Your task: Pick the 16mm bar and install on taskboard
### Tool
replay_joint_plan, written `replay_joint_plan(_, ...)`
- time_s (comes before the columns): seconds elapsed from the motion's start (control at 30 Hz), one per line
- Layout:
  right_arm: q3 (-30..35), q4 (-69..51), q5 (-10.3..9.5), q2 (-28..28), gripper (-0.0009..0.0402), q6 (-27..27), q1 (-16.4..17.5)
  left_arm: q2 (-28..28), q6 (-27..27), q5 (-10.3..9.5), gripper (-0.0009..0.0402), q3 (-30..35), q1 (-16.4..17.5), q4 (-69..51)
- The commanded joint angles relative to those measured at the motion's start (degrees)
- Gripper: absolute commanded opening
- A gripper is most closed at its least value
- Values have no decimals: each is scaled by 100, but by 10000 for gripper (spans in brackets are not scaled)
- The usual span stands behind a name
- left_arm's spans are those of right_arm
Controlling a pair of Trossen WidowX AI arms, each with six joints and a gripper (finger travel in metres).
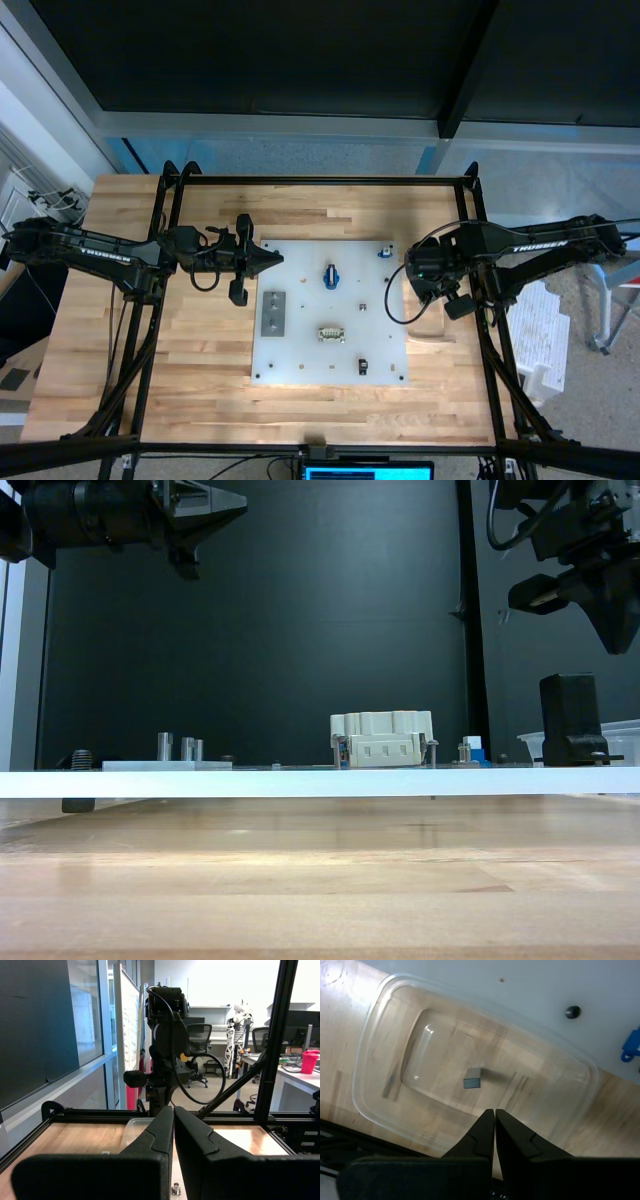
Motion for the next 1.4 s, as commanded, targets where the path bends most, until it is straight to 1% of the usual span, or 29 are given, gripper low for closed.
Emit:
replay_joint_plan(0.03,-4,15,254,74,32,33,116,2,0,0,0,0,2,0)
replay_joint_plan(0.2,-83,184,299,151,79,33,192,2,0,0,0,0,2,0)
replay_joint_plan(0.37,-385,404,295,234,121,39,282,2,0,0,0,0,0,0)
replay_joint_plan(0.73,-826,903,297,262,183,179,442,2,0,0,0,0,2,0)
replay_joint_plan(1.0,-1110,1143,286,264,208,208,505,2,0,0,0,0,0,0)
replay_joint_plan(1.2,-1344,1381,280,264,213,348,535,2,0,0,0,0,0,0)
replay_joint_plan(1.27,-1410,1456,234,264,212,345,551,2,0,0,0,0,2,0)
replay_joint_plan(1.4,-1563,1624,214,264,213,380,573,2,0,0,0,0,0,0)
